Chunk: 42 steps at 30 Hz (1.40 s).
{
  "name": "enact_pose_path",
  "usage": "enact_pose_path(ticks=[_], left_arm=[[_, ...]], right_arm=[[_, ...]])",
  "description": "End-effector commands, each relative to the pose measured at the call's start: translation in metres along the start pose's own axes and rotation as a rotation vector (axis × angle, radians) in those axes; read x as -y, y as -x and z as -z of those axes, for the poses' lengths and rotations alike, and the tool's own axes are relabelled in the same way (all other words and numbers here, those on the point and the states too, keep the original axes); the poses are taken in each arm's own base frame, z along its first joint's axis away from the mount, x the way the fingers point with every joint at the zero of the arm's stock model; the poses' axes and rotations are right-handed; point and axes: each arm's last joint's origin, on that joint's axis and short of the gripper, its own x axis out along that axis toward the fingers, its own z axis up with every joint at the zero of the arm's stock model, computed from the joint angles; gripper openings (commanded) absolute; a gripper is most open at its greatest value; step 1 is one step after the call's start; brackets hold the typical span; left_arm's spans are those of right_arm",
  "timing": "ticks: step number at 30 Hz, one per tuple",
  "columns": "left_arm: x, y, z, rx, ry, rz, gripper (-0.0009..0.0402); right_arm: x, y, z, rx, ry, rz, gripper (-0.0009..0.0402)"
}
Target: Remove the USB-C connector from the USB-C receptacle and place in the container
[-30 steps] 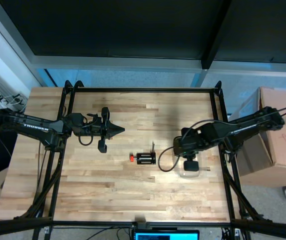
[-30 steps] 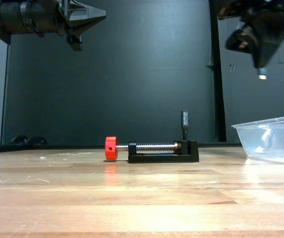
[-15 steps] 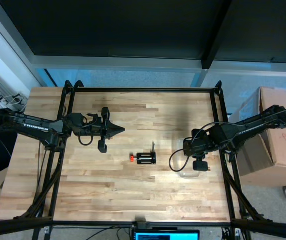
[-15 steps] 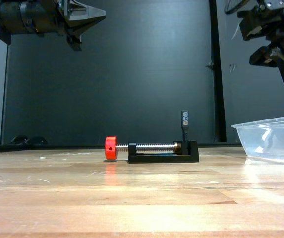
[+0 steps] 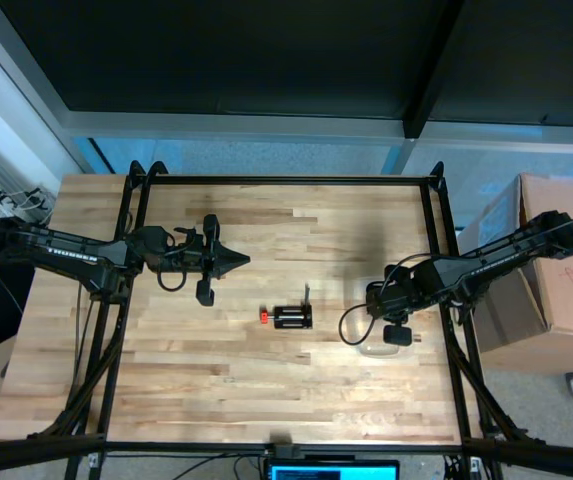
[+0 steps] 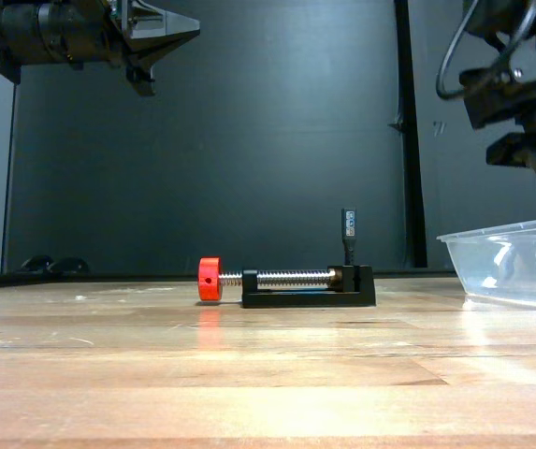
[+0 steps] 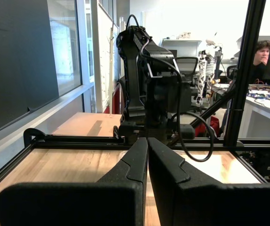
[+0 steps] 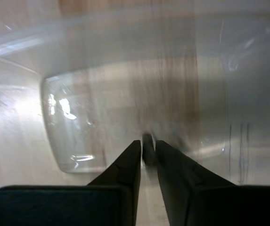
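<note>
A: Where is the connector [image 8: 147,151]?
B: Pinched in the right tool [image 8: 147,142], over the container [image 8: 54,122], at 4 o'clock from the clamp [image 5: 292,317].
A: And the left tool [image 5: 243,260]?
B: Fingers pressed together, high above the desk [image 5: 266,380], at 10 o'clock from the clamp.

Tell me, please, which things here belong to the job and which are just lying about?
Job: connector, held by the right end effector over the container; receptacle, upright in the clamp.
Idle: left end effector, shut, high over the table, left side; box beside the table.
</note>
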Motion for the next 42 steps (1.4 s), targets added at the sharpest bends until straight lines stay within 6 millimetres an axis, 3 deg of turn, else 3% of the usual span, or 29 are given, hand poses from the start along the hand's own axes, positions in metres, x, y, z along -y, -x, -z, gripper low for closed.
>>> enact_pose_path(ticks=[1, 16, 24, 29, 34, 37, 42], left_arm=[[0.000, 0.000, 0.000, 0.000, 0.000, 0.000, 0.0000], [0.000, 0.000, 0.000, 0.000, 0.000, 0.000, 0.0000], [0.000, 0.000, 0.000, 0.000, 0.000, 0.000, 0.0000], [0.000, 0.000, 0.000, 0.000, 0.000, 0.000, 0.0000], [0.000, 0.000, 0.000, 0.000, 0.000, 0.000, 0.0000], [0.000, 0.000, 0.000, 0.000, 0.000, 0.000, 0.0000], [0.000, 0.000, 0.000, 0.000, 0.000, 0.000, 0.0000]], right_arm=[[0.001, -0.005, 0.003, -0.014, -0.010, 0.007, 0.0078], [-0.002, 0.006, -0.004, 0.016, -0.032, -0.018, 0.0233], [-0.005, 0.048, -0.018, 0.036, -0.034, -0.026, 0.0246], [-0.008, 0.073, -0.028, 0.113, -0.036, -0.053, 0.0231], [-0.008, 0.081, -0.034, 0.219, 0.001, -0.029, 0.0193], [-0.007, 0.085, -0.038, 0.386, 0.038, -0.036, 0.0143], [-0.001, 0.104, -0.043, 0.753, 0.044, -0.027, 0.0028]])
